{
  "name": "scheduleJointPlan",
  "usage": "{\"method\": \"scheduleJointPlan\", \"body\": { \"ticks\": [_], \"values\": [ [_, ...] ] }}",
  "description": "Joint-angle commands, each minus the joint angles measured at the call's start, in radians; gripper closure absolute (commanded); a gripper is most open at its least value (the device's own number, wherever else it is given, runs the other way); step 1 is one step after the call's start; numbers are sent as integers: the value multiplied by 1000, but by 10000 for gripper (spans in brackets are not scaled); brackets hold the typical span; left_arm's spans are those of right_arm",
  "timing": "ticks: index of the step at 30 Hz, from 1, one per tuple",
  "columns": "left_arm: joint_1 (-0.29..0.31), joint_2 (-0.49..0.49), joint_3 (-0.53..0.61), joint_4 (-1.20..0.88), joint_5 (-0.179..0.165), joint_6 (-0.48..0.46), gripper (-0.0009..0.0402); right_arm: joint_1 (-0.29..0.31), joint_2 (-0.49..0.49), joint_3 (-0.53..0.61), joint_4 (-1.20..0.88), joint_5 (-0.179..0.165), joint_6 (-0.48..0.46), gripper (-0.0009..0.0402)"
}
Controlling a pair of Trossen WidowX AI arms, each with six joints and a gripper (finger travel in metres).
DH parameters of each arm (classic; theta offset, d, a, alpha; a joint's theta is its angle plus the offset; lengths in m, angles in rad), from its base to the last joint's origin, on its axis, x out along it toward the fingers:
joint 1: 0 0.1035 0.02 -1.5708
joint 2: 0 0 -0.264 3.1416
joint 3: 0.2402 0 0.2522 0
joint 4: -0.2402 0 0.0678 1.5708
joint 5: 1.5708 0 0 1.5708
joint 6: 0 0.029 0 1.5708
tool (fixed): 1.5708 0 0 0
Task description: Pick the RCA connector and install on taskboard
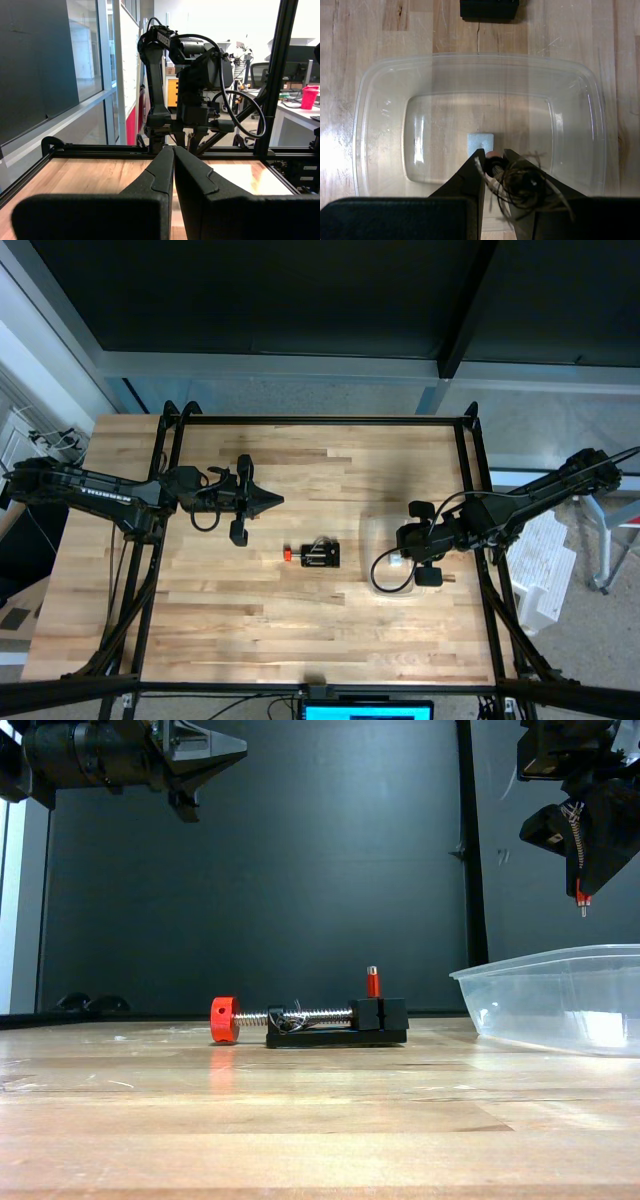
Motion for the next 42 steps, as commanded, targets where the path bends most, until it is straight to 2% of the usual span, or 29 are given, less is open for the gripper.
{"method": "scheduleJointPlan", "body": {
  "ticks": [1,10,13,20,23,34,37,42],
  "values": [
    [0,0,0,0,0,0,393,-9,4,0,3,-2,0,377],
    [0,0,0,0,0,0,393,-72,107,88,23,-3,-13,377],
    [0,0,0,0,0,0,393,-99,152,124,37,-31,-29,377],
    [0,0,0,0,0,0,393,-145,270,211,68,-38,-54,377],
    [0,0,0,0,0,0,393,-159,324,251,80,-54,-60,377],
    [0,0,0,0,0,0,393,-197,483,390,98,-58,-89,377],
    [0,0,0,0,0,0,393,-204,518,418,109,-85,-88,377],
    [0,0,0,0,0,0,393,-208,571,462,120,-89,-93,377]
  ]
}}
